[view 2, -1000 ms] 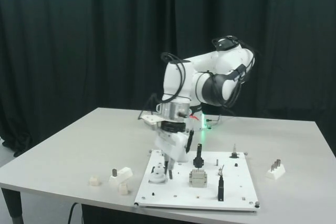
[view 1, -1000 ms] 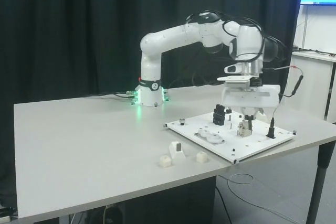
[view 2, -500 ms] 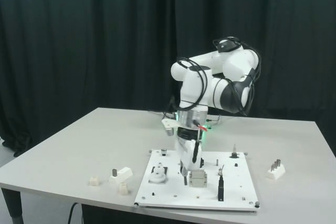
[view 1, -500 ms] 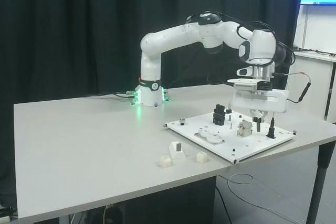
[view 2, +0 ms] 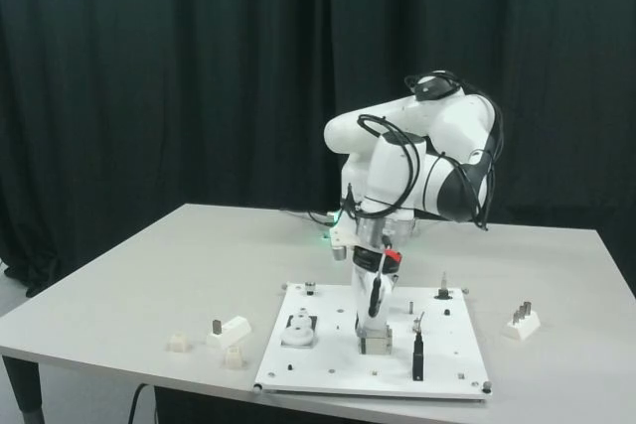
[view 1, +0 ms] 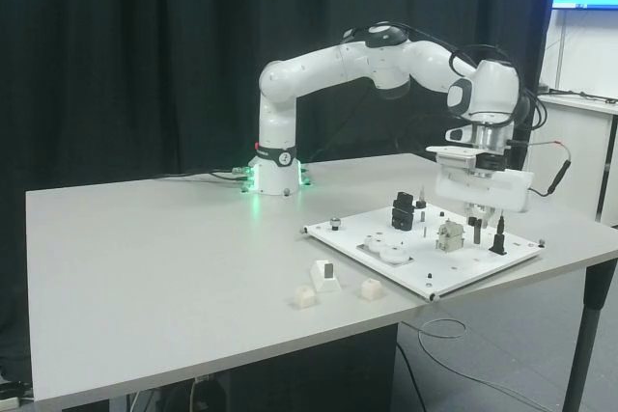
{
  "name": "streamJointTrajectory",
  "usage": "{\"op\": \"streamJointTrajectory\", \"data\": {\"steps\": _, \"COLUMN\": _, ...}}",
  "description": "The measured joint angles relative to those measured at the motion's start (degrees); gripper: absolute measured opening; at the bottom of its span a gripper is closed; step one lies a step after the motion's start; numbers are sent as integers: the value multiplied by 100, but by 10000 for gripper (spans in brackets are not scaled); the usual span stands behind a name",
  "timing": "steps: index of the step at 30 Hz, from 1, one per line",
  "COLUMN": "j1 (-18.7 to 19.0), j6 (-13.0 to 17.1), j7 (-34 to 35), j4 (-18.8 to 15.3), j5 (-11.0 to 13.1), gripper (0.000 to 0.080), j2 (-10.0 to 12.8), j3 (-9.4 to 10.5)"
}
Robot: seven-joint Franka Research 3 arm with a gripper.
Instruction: Insert square peg 3.
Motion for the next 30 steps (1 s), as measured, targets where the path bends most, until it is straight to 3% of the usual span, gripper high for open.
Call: {"op": "streamJointTrajectory", "data": {"steps": 30, "j1": 108, "j6": 246, "j7": 642, "j4": 50, "j5": -414, "gripper": 111, "j2": -73, "j3": 312}}
